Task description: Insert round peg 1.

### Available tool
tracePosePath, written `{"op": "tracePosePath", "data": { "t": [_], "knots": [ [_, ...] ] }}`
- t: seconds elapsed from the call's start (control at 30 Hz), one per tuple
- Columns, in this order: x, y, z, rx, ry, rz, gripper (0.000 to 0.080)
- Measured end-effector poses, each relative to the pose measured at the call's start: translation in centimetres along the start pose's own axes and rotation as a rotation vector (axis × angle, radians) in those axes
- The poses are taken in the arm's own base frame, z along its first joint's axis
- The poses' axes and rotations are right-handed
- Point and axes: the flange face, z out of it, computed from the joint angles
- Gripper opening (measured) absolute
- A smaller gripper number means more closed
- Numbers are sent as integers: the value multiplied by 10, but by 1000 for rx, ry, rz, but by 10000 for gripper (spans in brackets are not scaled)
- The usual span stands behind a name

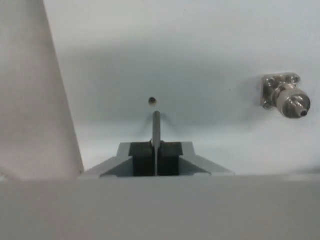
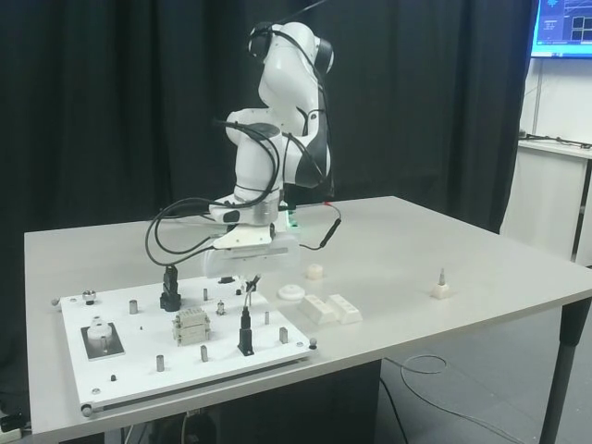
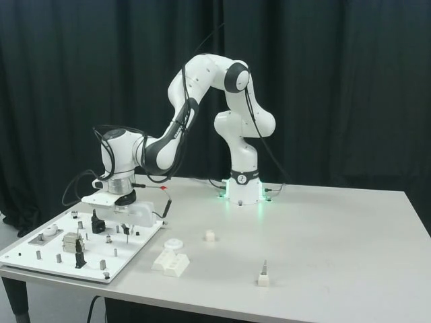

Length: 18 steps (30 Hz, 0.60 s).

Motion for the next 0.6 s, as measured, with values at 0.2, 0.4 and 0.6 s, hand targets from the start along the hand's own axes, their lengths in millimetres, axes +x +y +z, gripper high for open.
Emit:
{"op": "tracePosePath", "data": {
  "t": [0.2, 0.4, 0.6],
  "knots": [
    [0, -1, 2, 3, 1, 1, 27],
    [-1, -3, 3, 8, -2, 2, 27],
    [-1, -4, 3, 10, -2, 3, 27]
  ]
}}
